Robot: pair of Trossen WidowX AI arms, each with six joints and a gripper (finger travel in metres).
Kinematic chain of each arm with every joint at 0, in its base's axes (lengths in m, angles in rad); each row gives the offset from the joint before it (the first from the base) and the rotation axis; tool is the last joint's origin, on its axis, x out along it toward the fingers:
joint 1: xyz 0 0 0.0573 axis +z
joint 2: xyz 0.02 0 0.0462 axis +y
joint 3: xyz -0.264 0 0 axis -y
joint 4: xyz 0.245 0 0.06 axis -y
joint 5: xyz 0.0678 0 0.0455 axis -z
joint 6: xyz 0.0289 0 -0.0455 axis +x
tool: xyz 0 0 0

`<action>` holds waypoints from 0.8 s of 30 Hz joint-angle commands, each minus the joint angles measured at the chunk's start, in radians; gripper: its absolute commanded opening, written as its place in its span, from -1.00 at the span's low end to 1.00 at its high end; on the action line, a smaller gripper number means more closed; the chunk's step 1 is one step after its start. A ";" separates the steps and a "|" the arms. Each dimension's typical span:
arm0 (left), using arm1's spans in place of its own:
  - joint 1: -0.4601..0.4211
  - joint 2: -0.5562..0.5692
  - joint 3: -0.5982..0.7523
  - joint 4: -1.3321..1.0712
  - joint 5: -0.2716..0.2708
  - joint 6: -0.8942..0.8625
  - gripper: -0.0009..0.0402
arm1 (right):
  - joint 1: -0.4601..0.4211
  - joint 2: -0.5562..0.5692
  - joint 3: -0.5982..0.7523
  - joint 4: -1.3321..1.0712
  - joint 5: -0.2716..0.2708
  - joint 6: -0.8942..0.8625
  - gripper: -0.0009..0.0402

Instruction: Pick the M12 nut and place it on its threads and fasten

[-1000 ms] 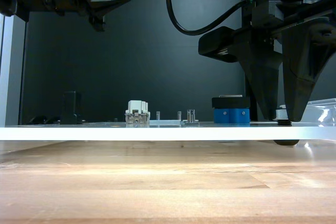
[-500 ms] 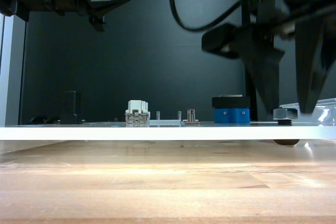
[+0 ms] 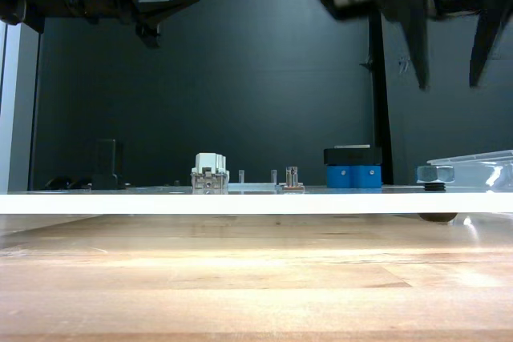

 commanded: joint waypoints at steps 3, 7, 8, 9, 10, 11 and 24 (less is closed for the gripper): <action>0.000 0.000 0.000 0.000 0.000 0.000 -0.96 | -0.001 -0.014 0.002 -0.045 0.072 -0.488 -0.49; 0.000 0.000 0.000 0.000 0.000 0.000 -0.96 | 0.001 -0.014 0.002 -0.101 0.072 -0.920 -0.53; 0.000 0.000 0.000 0.000 0.000 0.000 -0.96 | 0.001 -0.014 0.002 -0.108 0.072 -1.024 -0.54; 0.000 0.000 0.000 0.000 0.000 0.000 -0.96 | 0.000 -0.014 0.001 -0.113 0.072 -1.137 -0.55; 0.000 0.000 0.000 0.000 0.000 0.000 -0.96 | 0.000 -0.014 0.001 -0.113 0.072 -1.250 -0.56; 0.000 0.000 0.000 0.000 0.000 0.000 -0.96 | 0.000 -0.014 0.001 -0.110 0.072 -1.369 -0.57; 0.000 0.000 0.000 0.000 0.000 0.000 -0.96 | 0.015 -0.014 -0.029 0.151 0.039 -1.860 -0.78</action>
